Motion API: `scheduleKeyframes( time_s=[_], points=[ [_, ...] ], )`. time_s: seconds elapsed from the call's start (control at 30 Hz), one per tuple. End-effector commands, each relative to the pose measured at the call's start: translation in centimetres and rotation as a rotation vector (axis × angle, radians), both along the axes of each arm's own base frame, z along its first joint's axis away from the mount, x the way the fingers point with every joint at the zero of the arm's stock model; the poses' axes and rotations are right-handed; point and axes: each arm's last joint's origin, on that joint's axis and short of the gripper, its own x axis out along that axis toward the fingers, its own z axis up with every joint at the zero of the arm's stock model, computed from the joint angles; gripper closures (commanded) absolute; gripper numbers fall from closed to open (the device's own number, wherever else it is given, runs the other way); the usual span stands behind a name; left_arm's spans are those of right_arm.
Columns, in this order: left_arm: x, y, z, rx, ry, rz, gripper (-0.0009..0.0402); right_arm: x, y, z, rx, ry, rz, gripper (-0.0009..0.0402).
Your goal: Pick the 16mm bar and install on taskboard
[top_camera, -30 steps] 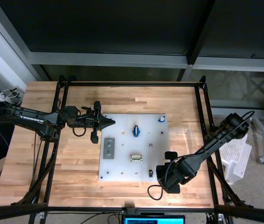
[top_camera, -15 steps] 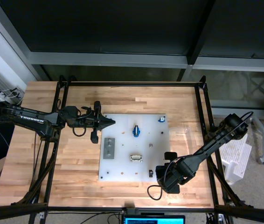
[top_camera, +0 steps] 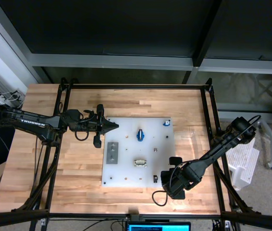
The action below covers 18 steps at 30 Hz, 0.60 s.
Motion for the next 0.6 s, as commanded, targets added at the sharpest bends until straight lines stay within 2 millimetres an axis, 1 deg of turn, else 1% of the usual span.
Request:
scheduleKeyframes(
  time_s=[0.03,0.4,0.47,0.6],
  points=[
    [0.00,0.00,0.00,0.000,0.000,0.000,0.0393,-0.04,-0.05,-0.18,-0.004,0.003,0.002,0.0393],
    [0.01,0.00,-0.01,0.000,0.000,0.000,0.0393,0.00,0.00,-0.17,-0.002,-0.002,0.015,0.0391],
    [0.01,0.01,-0.01,0.000,0.000,0.000,0.0393,0.01,0.00,-0.17,-0.002,-0.003,0.015,0.0380],
    [0.01,0.00,-0.01,0.000,0.000,0.000,0.0393,0.02,-0.01,-0.17,-0.001,-0.003,0.014,0.0333]
  ],
)
